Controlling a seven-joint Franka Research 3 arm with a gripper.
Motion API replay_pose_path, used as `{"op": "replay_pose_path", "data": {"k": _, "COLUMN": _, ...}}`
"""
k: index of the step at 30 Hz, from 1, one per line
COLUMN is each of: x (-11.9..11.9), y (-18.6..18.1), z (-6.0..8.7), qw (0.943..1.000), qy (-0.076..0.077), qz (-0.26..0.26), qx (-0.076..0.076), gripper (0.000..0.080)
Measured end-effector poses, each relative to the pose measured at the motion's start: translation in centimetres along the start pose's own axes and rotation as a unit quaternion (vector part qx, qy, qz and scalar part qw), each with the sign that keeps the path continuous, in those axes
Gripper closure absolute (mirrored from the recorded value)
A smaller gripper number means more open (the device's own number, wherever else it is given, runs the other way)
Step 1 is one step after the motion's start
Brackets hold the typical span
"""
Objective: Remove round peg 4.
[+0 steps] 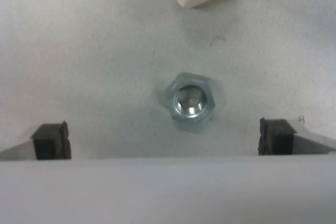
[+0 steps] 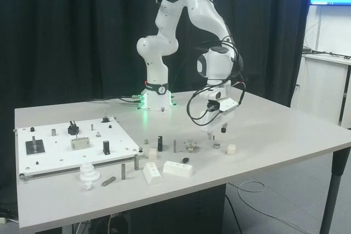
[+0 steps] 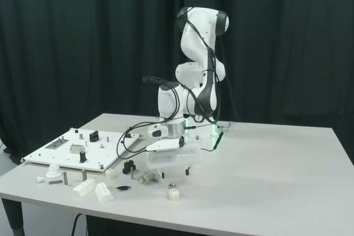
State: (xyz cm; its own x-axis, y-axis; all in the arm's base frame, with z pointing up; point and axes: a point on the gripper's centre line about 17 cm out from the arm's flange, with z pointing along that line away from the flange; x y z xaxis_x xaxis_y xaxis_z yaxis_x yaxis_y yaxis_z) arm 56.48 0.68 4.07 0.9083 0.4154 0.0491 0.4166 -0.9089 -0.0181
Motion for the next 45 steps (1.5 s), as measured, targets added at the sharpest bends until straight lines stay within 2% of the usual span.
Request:
{"op": "replay_pose_path", "data": {"k": 19, "x": 0.0, "y": 0.5, "z": -0.3, "qw": 0.9998, "qy": 0.002, "qz": 0.020, "qx": -0.002, "gripper": 0.0003}}
{"op": "replay_pose_path", "data": {"k": 28, "x": -0.7, "y": 3.1, "z": -1.2, "qw": 0.9969, "qy": 0.007, "qz": 0.077, "qx": -0.012, "gripper": 0.0003}}
{"op": "replay_pose_path", "data": {"k": 38, "x": -4.3, "y": 9.2, "z": -2.6, "qw": 0.9914, "qy": 0.000, "qz": 0.127, "qx": -0.030, "gripper": 0.0003}}
{"op": "replay_pose_path", "data": {"k": 45, "x": -7.9, "y": 14.3, "z": -4.7, "qw": 0.9892, "qy": -0.007, "qz": 0.138, "qx": -0.049, "gripper": 0.0003}}
